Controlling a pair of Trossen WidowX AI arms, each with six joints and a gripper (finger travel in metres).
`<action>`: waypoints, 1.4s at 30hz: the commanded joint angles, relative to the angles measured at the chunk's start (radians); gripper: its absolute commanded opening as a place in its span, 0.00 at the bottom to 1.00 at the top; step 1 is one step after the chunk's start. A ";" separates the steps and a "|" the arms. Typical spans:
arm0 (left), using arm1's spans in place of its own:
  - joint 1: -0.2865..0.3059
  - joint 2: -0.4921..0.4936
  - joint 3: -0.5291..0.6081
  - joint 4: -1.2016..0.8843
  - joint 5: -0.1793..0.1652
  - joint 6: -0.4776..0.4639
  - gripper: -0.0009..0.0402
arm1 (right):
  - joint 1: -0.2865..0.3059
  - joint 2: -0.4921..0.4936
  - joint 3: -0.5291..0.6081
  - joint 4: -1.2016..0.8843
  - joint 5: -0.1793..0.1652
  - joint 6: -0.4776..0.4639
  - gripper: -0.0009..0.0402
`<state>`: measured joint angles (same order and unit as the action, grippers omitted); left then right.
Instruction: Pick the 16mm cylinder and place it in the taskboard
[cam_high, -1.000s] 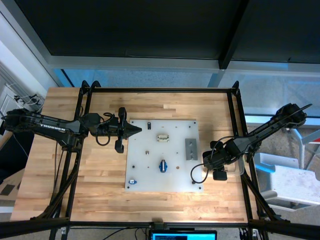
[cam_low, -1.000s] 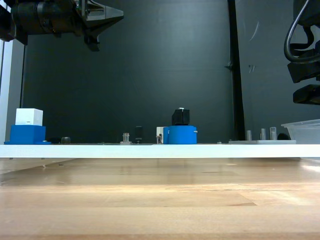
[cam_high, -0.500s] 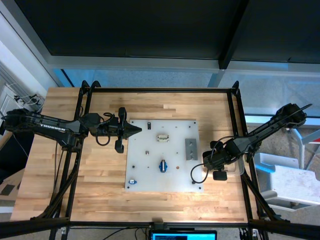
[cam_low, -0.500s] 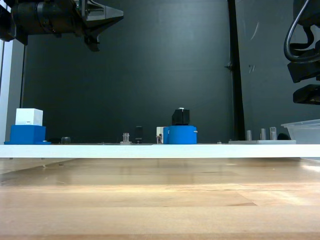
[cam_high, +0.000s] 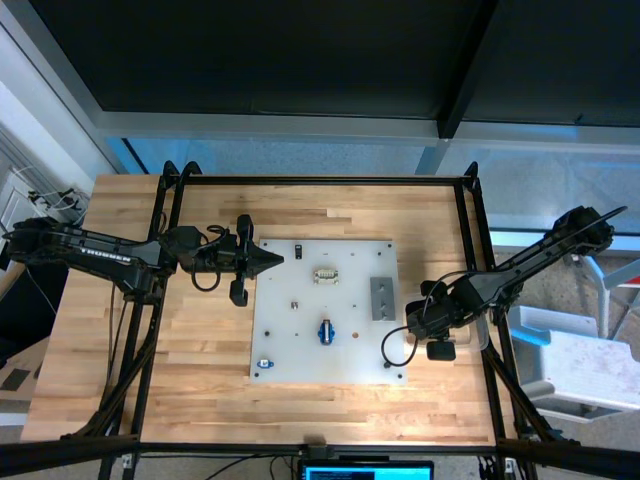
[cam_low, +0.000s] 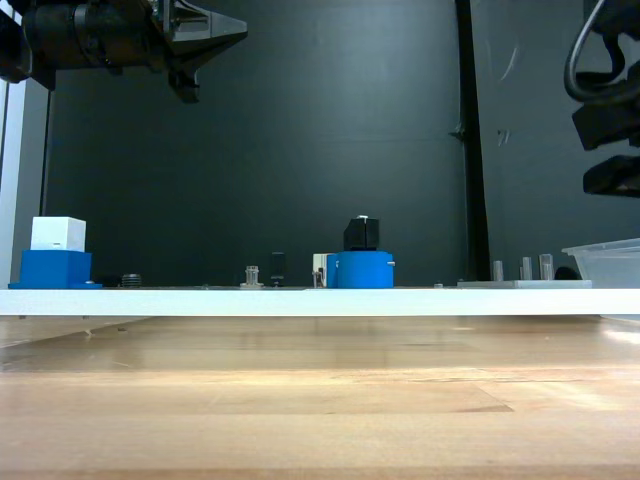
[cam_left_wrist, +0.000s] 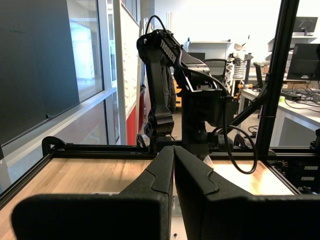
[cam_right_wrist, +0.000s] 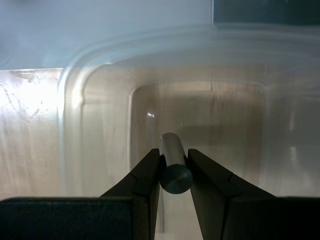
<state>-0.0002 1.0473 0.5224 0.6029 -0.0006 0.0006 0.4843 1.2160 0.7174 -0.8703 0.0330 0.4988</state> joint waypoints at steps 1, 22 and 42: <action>0.000 0.000 0.000 0.000 0.000 0.000 0.02 | 0.000 -0.007 0.025 -0.029 0.000 -0.009 0.04; 0.000 0.000 0.000 0.000 0.000 0.000 0.02 | -0.002 -0.036 0.207 -0.250 0.001 -0.010 0.04; 0.000 0.000 0.000 0.000 0.000 0.000 0.02 | -0.014 -0.010 0.236 -0.264 0.021 -0.010 0.04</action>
